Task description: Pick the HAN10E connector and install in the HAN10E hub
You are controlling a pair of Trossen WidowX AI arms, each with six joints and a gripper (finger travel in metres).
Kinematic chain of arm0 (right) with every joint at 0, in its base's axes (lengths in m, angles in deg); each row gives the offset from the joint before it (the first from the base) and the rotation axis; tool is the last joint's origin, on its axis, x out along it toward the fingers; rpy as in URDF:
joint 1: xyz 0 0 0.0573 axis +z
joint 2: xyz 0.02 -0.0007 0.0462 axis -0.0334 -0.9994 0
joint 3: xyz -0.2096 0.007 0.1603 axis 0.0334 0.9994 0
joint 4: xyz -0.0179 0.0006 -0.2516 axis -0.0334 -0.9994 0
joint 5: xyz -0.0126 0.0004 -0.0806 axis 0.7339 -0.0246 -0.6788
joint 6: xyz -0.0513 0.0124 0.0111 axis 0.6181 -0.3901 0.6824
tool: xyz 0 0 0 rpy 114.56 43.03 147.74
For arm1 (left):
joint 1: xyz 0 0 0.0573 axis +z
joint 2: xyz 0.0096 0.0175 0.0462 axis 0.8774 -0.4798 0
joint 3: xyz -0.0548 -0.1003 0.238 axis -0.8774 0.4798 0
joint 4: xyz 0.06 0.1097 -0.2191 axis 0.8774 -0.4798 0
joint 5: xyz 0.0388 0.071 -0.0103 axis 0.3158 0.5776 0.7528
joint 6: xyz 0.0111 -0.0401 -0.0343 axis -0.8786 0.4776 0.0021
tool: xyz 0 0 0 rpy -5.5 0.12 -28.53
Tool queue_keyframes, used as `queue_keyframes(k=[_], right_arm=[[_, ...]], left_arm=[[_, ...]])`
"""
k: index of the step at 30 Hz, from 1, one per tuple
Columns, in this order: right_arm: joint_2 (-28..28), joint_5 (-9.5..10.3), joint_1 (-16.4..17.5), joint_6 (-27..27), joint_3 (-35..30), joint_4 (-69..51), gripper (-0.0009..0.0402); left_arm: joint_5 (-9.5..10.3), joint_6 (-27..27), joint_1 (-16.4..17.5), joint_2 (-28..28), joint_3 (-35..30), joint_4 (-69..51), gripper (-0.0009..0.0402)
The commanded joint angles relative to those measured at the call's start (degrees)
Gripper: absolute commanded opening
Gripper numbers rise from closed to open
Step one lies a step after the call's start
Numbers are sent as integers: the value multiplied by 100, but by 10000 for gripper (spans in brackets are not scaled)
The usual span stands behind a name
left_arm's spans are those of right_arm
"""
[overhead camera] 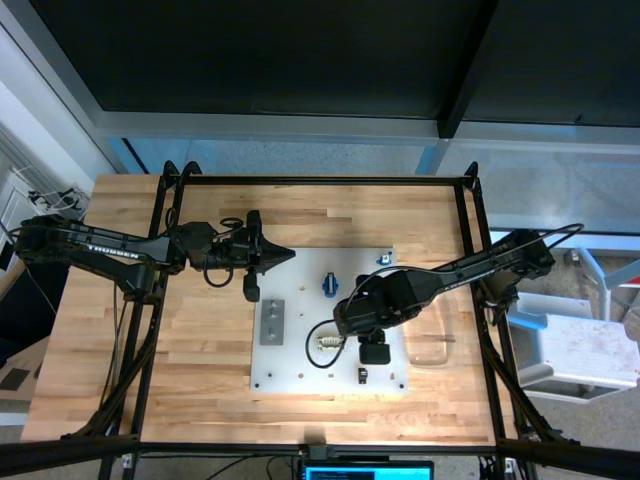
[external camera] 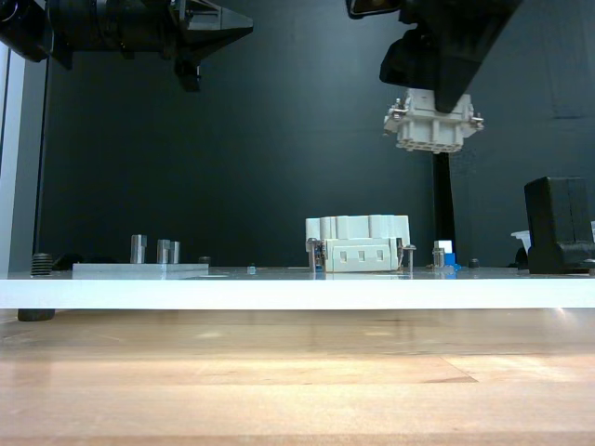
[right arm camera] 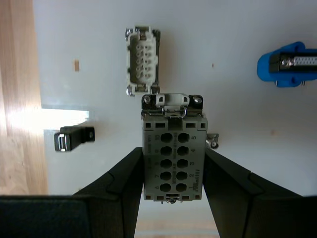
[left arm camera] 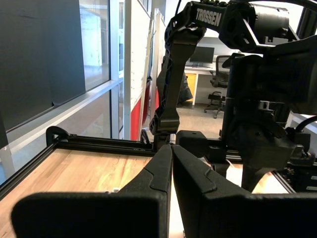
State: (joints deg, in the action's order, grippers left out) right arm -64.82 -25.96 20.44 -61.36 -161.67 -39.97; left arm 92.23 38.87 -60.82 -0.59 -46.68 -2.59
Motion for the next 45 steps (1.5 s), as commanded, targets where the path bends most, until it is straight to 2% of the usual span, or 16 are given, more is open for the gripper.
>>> queue_keyframes(k=[1,13,27,32,36,45], right_arm=[[-192,-11,-33,0,-229,-7,51],[-901,-4,-94,22,-1067,-48,51],[-1480,-4,-107,20,-1709,-39,51],[-1657,133,-114,70,-1930,-57,52],[-1657,87,-118,114,-1956,-46,86],[-1836,87,-118,103,-2039,92,215]], left_arm=[[0,0,0,0,0,2,0],[0,0,0,0,0,0,0],[0,0,0,-2,0,-2,0],[0,-2,0,0,0,0,0],[0,0,2,0,0,0,0],[0,0,2,0,0,4,0]])
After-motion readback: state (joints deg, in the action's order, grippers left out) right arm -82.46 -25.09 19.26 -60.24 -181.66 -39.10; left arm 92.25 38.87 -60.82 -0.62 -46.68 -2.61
